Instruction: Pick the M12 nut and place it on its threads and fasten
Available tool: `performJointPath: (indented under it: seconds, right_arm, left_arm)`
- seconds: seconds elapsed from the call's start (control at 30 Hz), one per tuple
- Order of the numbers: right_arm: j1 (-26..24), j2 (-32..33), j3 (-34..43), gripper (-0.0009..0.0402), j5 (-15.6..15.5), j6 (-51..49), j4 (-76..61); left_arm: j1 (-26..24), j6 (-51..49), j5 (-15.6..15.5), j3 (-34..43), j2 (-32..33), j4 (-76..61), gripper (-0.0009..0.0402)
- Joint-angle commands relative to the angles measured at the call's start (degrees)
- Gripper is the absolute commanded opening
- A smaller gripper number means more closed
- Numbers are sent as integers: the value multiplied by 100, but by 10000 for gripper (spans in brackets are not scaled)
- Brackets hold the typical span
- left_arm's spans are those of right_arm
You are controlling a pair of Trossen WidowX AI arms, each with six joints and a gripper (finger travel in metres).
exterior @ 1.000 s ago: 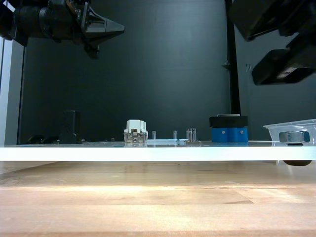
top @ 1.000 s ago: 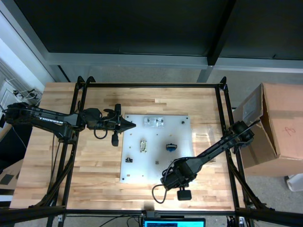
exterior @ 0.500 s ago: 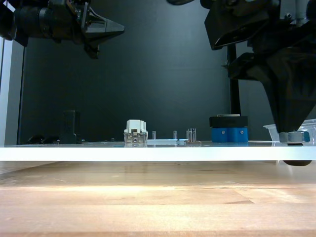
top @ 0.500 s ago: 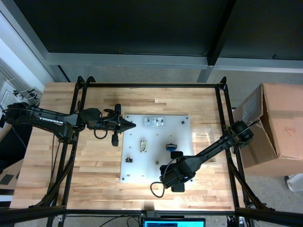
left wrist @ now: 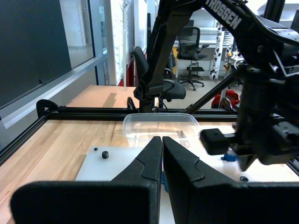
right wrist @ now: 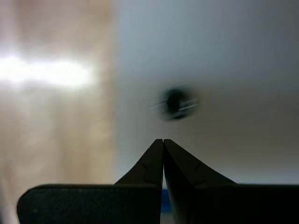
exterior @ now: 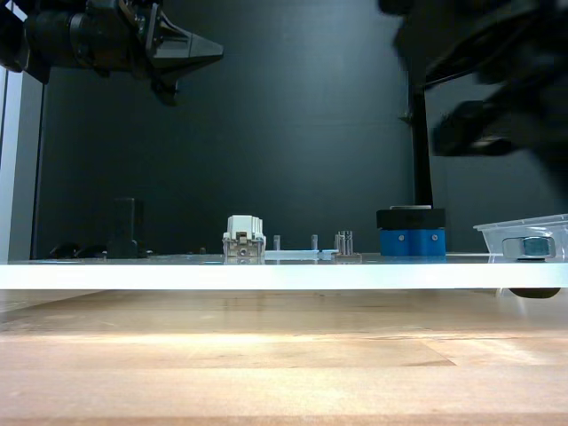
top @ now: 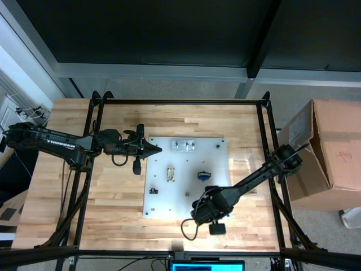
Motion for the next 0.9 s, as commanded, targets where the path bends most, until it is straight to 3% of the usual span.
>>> performJointPath:
  seconds: [0.03, 0.2, 0.47, 0.57, 0.67, 0.73, 0.9]
  right_arm:
    - [7, -11, 7, 0, 496, 151, -48]
    - [9, -11, 7, 0, 1038, 243, 15]
    - [9, 61, 4, 0, 929, 234, 210]
    - [9, 72, -13, 0, 518, 227, 278]
    - [9, 48, -9, 0, -446, 17, 280]
    - [7, 37, -9, 0, -866, -42, 260]
    - [7, 13, -9, 0, -560, -24, 114]
  left_arm:
    - [0, 2, 0, 2, 2, 2, 0]
    - [0, 2, 0, 2, 2, 0, 0]
    - [2, 2, 0, 2, 2, 2, 0]
    - [0, 2, 0, 2, 2, 2, 0]
    - [2, 2, 0, 2, 2, 2, 0]
    - [0, 2, 0, 2, 2, 2, 0]
    - [0, 2, 0, 2, 2, 7, 0]
